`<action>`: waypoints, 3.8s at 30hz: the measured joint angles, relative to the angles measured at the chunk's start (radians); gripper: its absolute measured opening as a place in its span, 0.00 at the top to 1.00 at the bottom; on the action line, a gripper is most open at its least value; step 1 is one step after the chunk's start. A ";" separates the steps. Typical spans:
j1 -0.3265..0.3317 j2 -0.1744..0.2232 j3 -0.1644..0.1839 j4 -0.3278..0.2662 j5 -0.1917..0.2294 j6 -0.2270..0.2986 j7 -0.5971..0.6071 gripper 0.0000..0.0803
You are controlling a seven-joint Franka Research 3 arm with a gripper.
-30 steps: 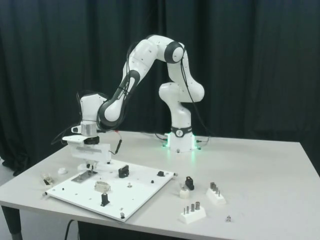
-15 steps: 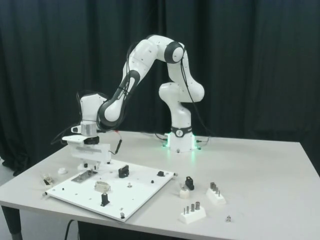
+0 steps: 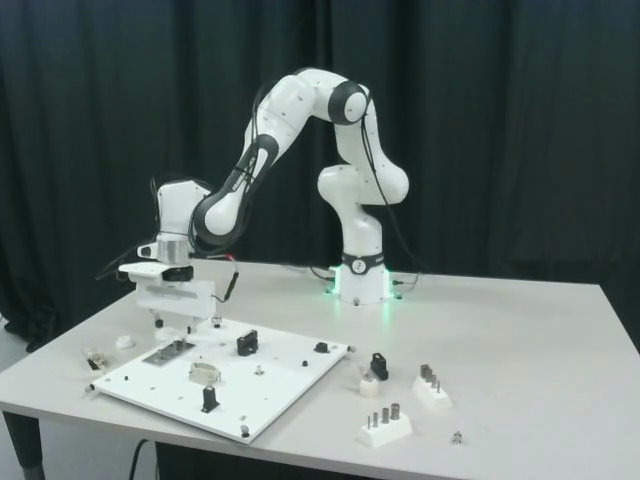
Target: Insert small gear.
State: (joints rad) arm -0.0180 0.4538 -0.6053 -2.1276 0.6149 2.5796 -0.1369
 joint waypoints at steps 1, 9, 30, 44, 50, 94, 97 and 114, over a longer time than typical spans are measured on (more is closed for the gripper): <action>0.000 -0.002 -0.003 0.000 -0.001 -0.001 0.000 0.02; 0.000 -0.010 -0.021 0.000 -0.018 -0.020 -0.010 0.00; 0.000 -0.023 -0.053 0.001 -0.039 -0.035 -0.016 0.00; -0.004 -0.019 -0.055 0.001 -0.037 -0.035 -0.015 0.00; -0.004 -0.015 -0.055 0.003 -0.037 -0.034 -0.014 0.00; -0.006 0.068 -0.049 0.046 -0.017 -0.033 -0.013 0.00; -0.006 0.076 -0.049 0.049 -0.013 -0.032 -0.013 0.00; -0.007 0.085 -0.048 0.059 -0.011 -0.033 -0.013 0.00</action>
State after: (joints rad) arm -0.0247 0.5387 -0.6530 -2.0689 0.6043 2.5468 -0.1503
